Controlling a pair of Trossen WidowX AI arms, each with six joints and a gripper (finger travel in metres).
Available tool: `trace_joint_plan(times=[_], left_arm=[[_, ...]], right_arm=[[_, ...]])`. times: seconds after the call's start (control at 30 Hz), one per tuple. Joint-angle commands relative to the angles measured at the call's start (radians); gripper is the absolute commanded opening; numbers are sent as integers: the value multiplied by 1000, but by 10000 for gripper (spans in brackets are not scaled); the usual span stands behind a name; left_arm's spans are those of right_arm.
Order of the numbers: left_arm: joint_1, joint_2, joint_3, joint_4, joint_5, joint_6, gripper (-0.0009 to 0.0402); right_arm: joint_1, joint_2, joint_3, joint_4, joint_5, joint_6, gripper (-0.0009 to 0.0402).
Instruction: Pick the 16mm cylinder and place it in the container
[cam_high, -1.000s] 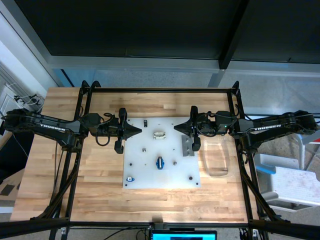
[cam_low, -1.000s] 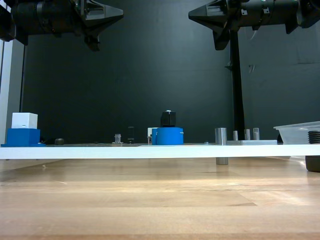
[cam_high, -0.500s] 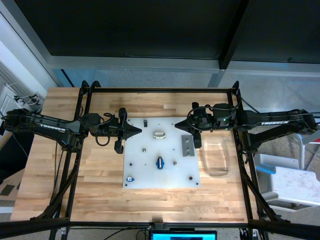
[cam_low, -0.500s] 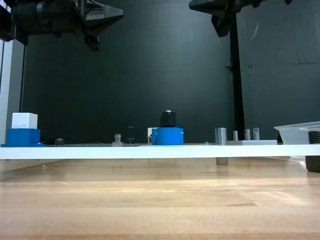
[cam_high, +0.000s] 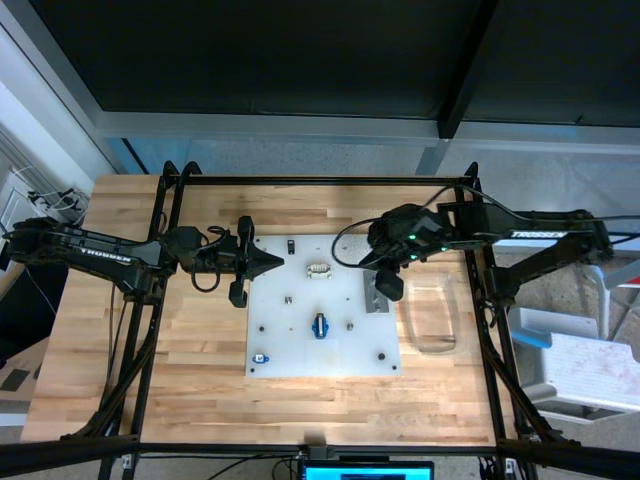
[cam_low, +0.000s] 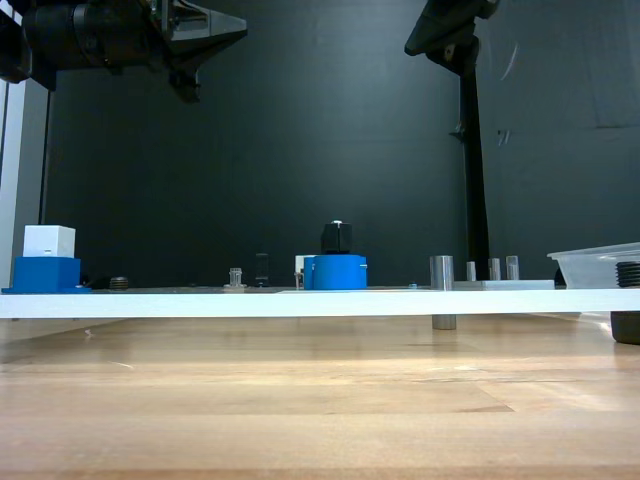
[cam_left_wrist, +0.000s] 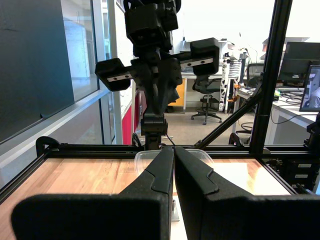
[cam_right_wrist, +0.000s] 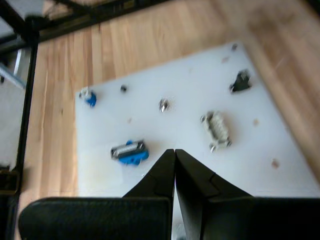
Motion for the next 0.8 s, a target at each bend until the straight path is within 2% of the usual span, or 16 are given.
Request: trace_joint_plan(times=[0.03,0.3,0.7,0.8], left_arm=[[0,0,0,0,0,0,0],[0,0,0,0,0,0,0],[0,0,0,0,0,0,0],[0,0,0,0,0,0,0]], right_arm=[[11,74,89,-109,-5,-3,0],[31,211,230,-280,-5,-6,0],[104,321,260,-359,-3,18,0],[118,323,257,-358,11,15,0]])
